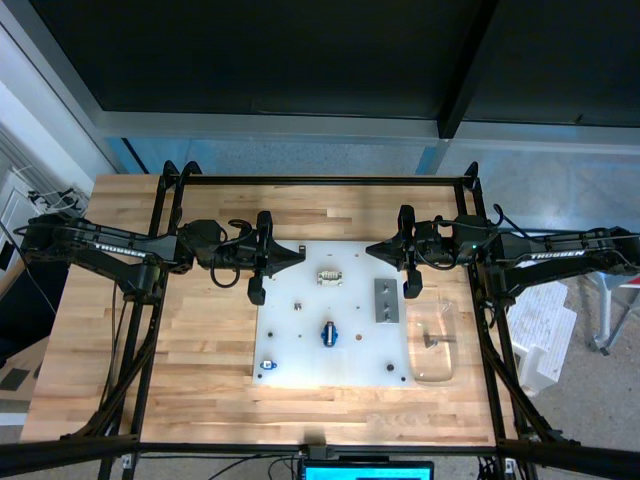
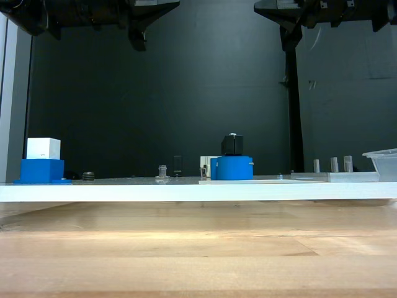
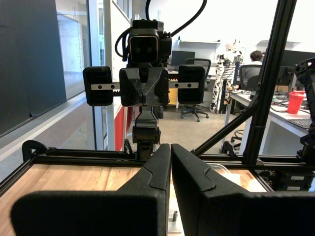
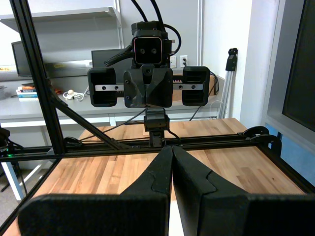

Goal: Pick the 16mm cylinder and install on the taskboard

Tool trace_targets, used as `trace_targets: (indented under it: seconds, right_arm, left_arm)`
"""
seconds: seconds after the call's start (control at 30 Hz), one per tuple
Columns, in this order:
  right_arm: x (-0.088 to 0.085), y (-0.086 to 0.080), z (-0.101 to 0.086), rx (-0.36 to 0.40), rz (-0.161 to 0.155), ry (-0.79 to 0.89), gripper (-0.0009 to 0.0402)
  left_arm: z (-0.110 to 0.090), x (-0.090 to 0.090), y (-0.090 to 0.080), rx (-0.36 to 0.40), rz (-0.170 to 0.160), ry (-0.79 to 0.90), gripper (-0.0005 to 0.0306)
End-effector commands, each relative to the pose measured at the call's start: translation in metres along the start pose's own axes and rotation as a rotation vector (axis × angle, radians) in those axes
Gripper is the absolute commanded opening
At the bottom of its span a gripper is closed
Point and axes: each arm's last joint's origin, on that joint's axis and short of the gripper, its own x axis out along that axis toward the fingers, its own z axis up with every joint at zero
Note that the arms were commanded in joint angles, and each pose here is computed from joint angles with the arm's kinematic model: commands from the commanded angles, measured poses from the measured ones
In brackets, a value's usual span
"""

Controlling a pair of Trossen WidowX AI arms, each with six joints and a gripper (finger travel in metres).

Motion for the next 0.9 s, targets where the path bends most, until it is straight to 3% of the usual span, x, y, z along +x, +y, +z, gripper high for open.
trace_targets:
  seconds: [0.03, 0.77, 0.9]
  right_arm:
    - [0.0001, 0.0, 0.0001, 0.0, 0.0, 0.0, 0.0]
    - [0.0001, 0.0, 0.0002, 0.002, 0.0, -0.001, 0.0]
    - [0.0001, 0.0006, 0.0, 0.005, 0.018, 0.002, 0.0]
  left_arm:
    - [0.0002, 0.0, 0.0, 0.0, 0.0, -0.001, 0.0001]
    - [0.0002, 0.0, 0.0, 0.0, 0.0, -0.001, 0.0001]
    - [0.0002, 0.0, 0.0, 0.0, 0.0, -0.001, 0.0001]
